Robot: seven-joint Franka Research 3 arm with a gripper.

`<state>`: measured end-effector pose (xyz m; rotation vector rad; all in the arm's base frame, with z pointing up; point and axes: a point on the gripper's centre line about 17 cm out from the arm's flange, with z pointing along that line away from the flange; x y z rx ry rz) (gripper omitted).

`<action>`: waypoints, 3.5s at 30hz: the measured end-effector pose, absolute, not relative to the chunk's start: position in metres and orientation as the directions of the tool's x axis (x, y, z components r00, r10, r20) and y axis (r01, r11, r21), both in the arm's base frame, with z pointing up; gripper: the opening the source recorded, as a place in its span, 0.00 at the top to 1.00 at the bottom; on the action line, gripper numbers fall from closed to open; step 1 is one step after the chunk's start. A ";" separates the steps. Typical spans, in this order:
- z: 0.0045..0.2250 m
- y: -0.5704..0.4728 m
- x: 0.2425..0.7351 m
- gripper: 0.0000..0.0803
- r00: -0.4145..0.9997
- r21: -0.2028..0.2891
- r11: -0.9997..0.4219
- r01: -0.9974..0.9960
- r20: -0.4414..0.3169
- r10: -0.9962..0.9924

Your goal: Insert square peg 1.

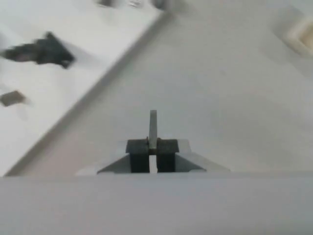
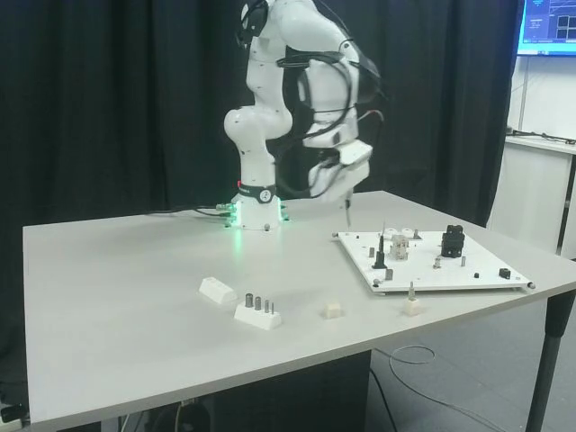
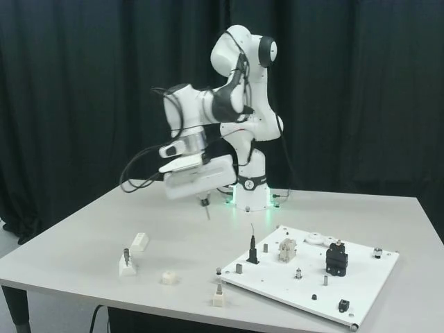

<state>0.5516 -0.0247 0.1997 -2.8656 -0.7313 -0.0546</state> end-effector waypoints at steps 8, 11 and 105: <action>0.214 0.037 0.551 0.97 0.840 -0.133 -0.830 0.542 0.065 0.538; 0.219 0.058 0.550 0.97 0.825 -0.117 -0.817 0.565 0.059 0.562; 0.125 0.245 0.519 0.97 0.299 0.032 -0.298 0.954 -0.055 0.953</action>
